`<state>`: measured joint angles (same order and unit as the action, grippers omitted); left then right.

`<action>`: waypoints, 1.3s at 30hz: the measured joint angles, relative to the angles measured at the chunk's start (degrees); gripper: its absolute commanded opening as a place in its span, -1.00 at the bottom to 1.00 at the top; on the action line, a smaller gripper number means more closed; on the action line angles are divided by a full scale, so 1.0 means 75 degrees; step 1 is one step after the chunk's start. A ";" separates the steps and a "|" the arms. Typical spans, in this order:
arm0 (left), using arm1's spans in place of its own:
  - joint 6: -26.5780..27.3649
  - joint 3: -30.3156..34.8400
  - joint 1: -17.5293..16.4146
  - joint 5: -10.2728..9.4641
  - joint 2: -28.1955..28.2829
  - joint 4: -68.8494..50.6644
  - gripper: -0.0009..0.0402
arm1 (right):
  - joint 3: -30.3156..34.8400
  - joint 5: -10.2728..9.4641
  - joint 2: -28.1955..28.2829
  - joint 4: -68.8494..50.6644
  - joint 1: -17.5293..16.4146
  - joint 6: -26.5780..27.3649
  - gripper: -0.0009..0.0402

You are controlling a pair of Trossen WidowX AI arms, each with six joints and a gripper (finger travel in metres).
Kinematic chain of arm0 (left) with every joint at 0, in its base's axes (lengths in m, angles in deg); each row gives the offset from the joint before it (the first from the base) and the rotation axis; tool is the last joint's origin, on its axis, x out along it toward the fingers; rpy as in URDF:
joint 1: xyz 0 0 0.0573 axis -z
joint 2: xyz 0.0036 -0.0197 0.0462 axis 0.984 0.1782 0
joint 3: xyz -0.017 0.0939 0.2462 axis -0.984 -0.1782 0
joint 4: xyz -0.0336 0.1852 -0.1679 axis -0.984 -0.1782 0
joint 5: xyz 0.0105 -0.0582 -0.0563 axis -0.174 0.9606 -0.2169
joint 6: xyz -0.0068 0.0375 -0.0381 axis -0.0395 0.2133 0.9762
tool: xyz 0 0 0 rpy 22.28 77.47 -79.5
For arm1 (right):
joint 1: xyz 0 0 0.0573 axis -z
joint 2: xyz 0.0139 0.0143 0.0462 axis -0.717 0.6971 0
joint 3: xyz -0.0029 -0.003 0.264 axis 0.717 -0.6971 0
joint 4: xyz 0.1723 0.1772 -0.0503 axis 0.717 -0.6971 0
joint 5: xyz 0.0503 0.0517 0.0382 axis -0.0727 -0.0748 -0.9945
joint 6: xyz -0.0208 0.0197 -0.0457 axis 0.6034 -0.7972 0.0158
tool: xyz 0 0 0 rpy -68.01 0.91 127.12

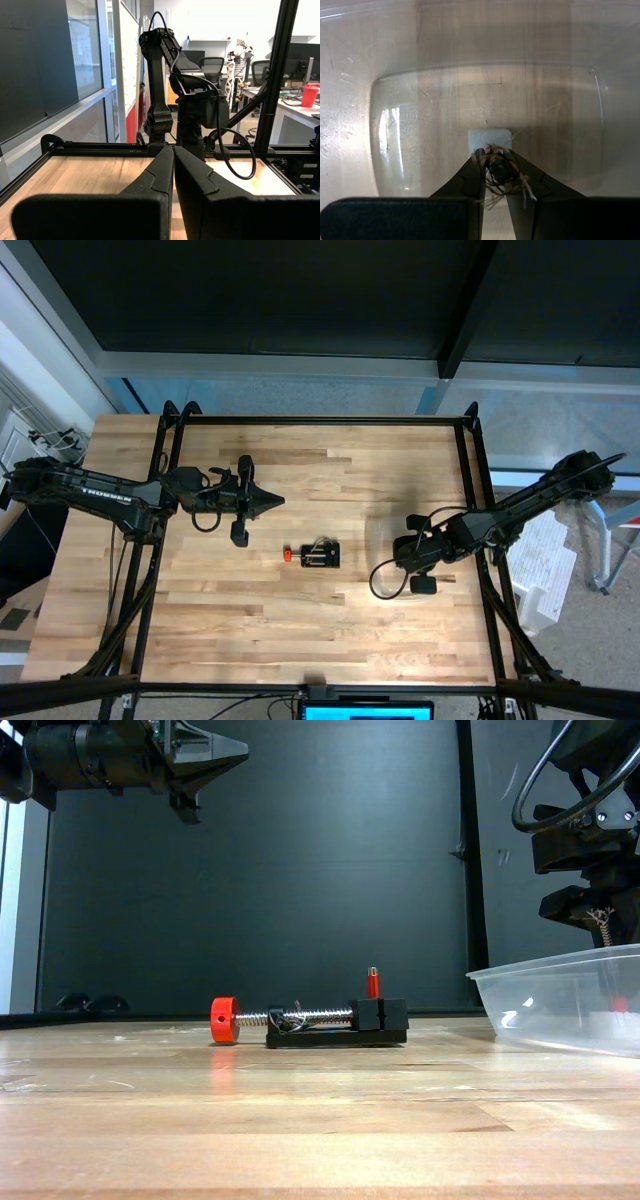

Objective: Pick the RCA connector and install on taskboard

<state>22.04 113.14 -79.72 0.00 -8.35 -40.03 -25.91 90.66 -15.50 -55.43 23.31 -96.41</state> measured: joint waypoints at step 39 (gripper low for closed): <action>0.0003 0.0003 0.0000 0.0003 0.0000 0.0000 -0.96 | 0.1684 -0.0058 -0.1247 -0.2311 0.0017 -0.0026 -0.96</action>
<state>22.06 113.16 -79.72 0.02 -8.35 -40.03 -13.28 90.22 -24.86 -72.76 23.44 -96.61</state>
